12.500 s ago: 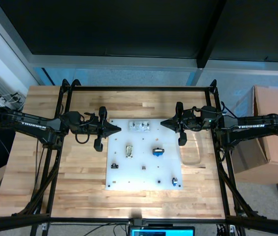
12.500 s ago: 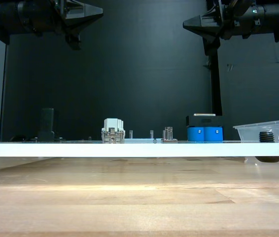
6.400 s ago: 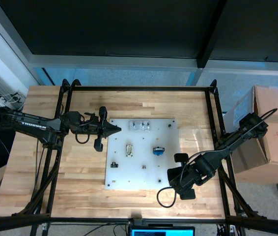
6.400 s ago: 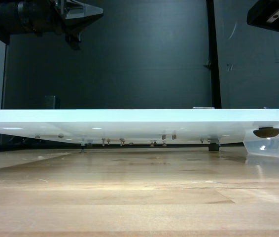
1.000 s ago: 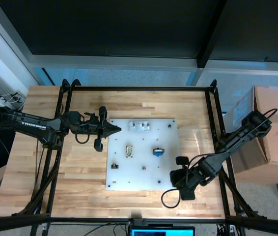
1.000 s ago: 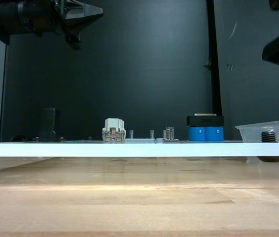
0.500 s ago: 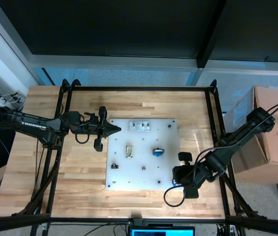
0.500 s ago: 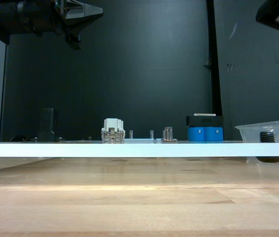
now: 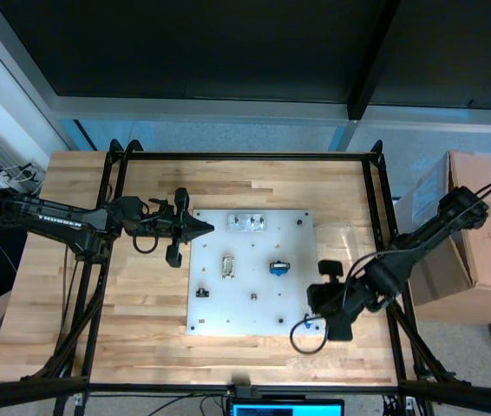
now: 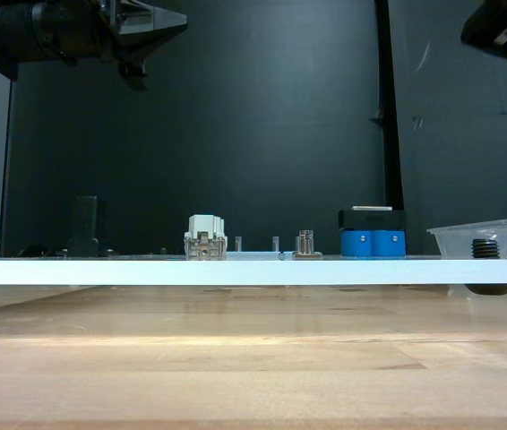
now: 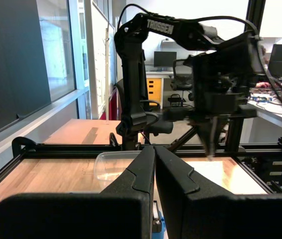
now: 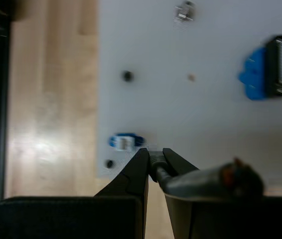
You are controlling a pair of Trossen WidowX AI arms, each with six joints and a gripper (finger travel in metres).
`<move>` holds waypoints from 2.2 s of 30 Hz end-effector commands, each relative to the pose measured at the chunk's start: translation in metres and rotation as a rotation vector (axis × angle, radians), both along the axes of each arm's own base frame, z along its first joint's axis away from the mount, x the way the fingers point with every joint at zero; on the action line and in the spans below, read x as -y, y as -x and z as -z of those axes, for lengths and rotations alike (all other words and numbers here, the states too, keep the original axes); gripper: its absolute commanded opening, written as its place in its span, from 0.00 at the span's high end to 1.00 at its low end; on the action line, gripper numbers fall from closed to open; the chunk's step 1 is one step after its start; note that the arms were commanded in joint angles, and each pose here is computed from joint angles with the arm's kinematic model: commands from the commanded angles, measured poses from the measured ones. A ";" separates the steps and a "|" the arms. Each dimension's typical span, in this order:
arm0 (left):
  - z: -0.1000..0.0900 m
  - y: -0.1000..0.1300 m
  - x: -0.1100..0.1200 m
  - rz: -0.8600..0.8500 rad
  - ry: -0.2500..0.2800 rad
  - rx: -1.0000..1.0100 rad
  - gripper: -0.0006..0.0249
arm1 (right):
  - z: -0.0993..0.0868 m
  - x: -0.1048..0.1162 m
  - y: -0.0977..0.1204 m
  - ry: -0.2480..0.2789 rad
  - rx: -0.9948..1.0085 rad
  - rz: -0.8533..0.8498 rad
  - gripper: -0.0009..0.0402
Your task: Remove the RJ45 connector from the taskboard and place in the container
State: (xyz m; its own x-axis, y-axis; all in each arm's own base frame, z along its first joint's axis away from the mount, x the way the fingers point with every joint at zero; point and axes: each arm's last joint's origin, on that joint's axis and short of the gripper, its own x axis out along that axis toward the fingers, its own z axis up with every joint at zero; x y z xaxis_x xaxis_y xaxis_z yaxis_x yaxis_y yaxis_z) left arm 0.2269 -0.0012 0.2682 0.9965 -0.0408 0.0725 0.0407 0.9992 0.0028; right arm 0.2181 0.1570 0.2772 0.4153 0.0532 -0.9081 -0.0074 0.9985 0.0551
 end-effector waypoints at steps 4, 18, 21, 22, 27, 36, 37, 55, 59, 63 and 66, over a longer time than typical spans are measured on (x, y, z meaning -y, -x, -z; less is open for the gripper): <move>0.000 0.000 0.000 0.000 0.000 0.000 0.98 | 0.004 0.030 0.012 0.022 -0.023 0.058 0.98; 0.000 0.000 0.000 0.000 0.000 0.000 0.98 | 0.026 0.091 0.051 0.050 -0.081 0.226 0.98; 0.000 0.000 0.000 0.000 0.000 0.000 0.98 | 0.033 0.102 0.060 0.048 -0.095 0.265 0.98; 0.000 0.000 0.000 0.000 0.000 0.000 0.98 | 0.035 0.105 0.062 0.041 -0.103 0.278 0.97; 0.000 0.000 0.000 0.000 0.000 0.000 0.98 | 0.043 0.116 0.070 0.045 -0.154 0.350 0.89; 0.000 0.000 0.000 0.000 0.000 0.000 0.98 | 0.047 0.121 0.071 0.049 -0.171 0.382 0.67; 0.000 0.000 0.000 0.000 0.000 0.000 0.98 | 0.047 0.121 0.071 0.049 -0.171 0.384 0.65; 0.000 0.000 0.000 0.000 0.000 0.000 0.98 | -0.001 0.125 0.049 0.026 -0.008 0.322 0.57; 0.000 0.000 0.000 0.000 0.000 0.000 0.97 | -0.019 0.132 0.035 0.018 0.149 0.287 0.61; 0.000 0.000 0.000 0.000 0.000 0.000 0.98 | -0.029 0.138 0.020 0.012 0.320 0.259 0.69; 0.000 0.000 0.000 0.000 0.000 0.000 0.98 | -0.037 0.144 0.010 0.020 0.450 0.245 0.79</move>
